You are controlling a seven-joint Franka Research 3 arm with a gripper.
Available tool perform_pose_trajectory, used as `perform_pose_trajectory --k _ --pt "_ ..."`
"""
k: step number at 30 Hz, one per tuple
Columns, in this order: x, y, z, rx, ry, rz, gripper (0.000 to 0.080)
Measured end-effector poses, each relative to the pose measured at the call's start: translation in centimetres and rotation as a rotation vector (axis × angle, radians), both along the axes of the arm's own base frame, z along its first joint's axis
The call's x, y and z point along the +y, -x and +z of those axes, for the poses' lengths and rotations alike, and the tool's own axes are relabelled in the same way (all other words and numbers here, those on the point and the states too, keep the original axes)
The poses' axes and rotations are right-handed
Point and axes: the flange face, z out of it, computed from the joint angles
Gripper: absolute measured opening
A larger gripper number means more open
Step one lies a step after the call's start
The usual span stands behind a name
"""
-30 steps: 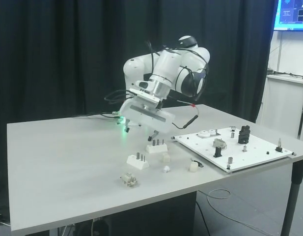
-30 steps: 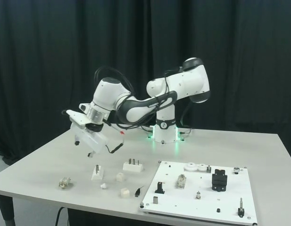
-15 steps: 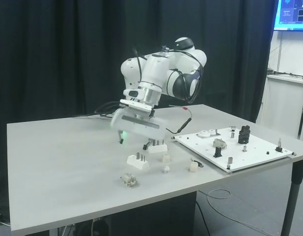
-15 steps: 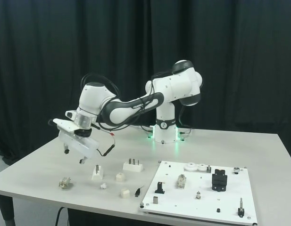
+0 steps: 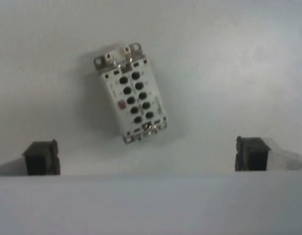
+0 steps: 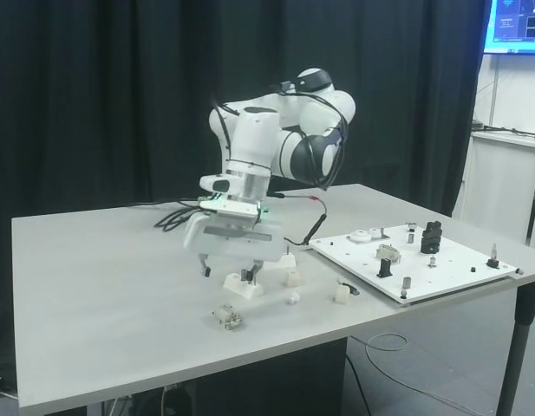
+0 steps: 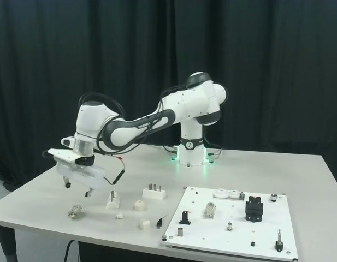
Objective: Pick waterproof.
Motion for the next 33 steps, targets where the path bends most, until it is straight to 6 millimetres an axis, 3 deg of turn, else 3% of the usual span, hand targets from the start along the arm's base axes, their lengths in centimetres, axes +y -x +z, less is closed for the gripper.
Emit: perform_pose_trajectory --k 16,33 --pt "-3.2 -2.4 -1.7 0.049 -0.104 0.129 0.08" --pt "-3.0 -3.2 -4.6 0.139 -0.153 0.206 0.08"
